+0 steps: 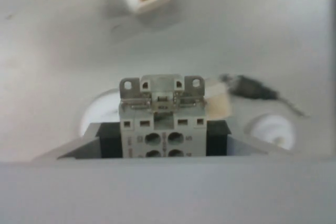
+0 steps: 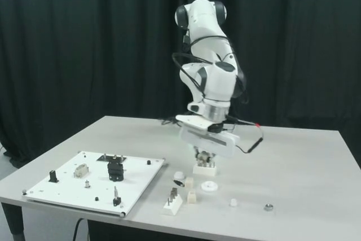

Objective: Insert waterproof.

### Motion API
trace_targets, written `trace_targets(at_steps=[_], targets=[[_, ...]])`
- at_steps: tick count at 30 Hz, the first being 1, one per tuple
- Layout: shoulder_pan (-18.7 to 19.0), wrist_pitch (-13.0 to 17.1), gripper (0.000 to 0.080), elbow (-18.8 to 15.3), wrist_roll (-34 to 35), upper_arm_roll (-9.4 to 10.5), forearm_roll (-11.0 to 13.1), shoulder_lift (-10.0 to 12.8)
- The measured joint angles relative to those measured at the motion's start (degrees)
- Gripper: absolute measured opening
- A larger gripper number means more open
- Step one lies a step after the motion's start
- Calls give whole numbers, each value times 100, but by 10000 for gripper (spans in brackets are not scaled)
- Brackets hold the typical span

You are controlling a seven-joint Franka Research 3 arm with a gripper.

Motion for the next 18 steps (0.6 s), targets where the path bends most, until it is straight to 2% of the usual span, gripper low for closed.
trace_targets(at_steps=[9,18], targets=[[-376,-389,316,245,-672,0,88,-126],[-748,-766,316,523,-1425,-53,91,-138]])
